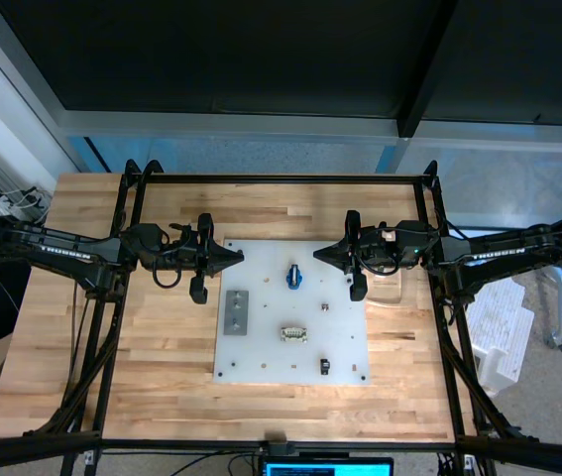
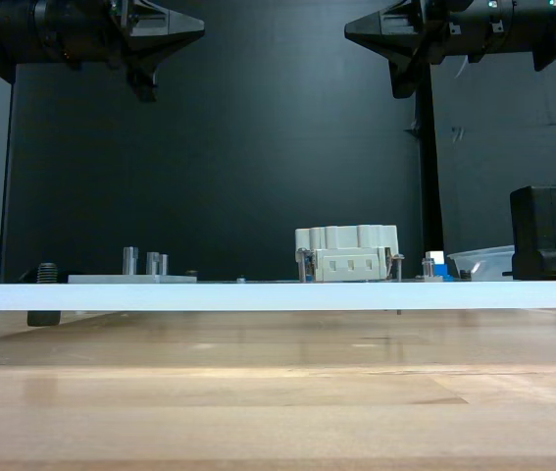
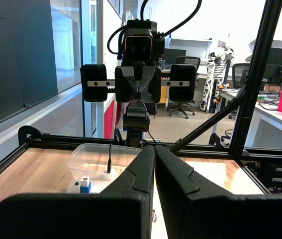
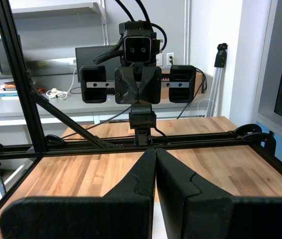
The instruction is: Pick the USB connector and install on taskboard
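Pincers shut and empty, we hold left pincer (image 1: 238, 256) and right pincer (image 1: 317, 253) high, tips facing, keeping the taskboard (image 1: 261, 367) beneath them clear, while the likely USB connector (image 3: 109, 160) stands in the tray (image 3: 80, 155) behind the right one.

Two grippers are in view: the left gripper (image 1: 237, 256) above the taskboard's far left corner, the right gripper (image 1: 318, 252) above its far edge (each with fingers pressed together). One taskboard (image 1: 261, 369) lies on one table (image 1: 152, 397). It carries one grey block (image 1: 235, 311), one blue connector (image 1: 293, 277), one silver D-shaped connector (image 1: 294, 334) and one black socket (image 1: 326, 367). There is one clear tray (image 3: 81, 155).
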Robot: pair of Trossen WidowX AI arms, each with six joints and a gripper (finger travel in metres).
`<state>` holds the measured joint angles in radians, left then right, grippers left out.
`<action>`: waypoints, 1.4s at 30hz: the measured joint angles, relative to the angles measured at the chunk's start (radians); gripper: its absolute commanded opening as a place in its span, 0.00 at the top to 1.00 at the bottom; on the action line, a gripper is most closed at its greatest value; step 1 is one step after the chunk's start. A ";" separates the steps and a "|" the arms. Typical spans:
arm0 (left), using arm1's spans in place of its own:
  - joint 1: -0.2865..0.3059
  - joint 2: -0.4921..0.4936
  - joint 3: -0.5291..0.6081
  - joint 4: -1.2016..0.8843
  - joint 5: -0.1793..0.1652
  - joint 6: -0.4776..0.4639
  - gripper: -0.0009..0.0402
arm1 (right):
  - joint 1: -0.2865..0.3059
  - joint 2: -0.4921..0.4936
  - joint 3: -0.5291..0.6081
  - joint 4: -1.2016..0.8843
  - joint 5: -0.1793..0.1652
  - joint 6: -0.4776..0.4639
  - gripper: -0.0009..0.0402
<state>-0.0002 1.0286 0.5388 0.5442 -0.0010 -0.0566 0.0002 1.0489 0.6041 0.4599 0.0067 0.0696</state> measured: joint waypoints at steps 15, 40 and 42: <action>0.000 0.000 0.000 0.000 0.000 0.000 0.98 | 0.000 -0.003 0.000 0.000 0.000 0.008 0.98; 0.000 0.000 0.000 0.000 0.000 0.000 0.98 | -0.001 -0.196 0.387 -1.335 0.097 0.000 0.98; 0.000 0.000 0.000 0.000 0.000 0.000 0.98 | -0.001 -0.198 0.405 -1.415 0.106 0.000 0.98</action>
<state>-0.0002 1.0290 0.5388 0.5442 -0.0010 -0.0563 -0.0006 0.8505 1.0092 -0.9550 0.1127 0.0692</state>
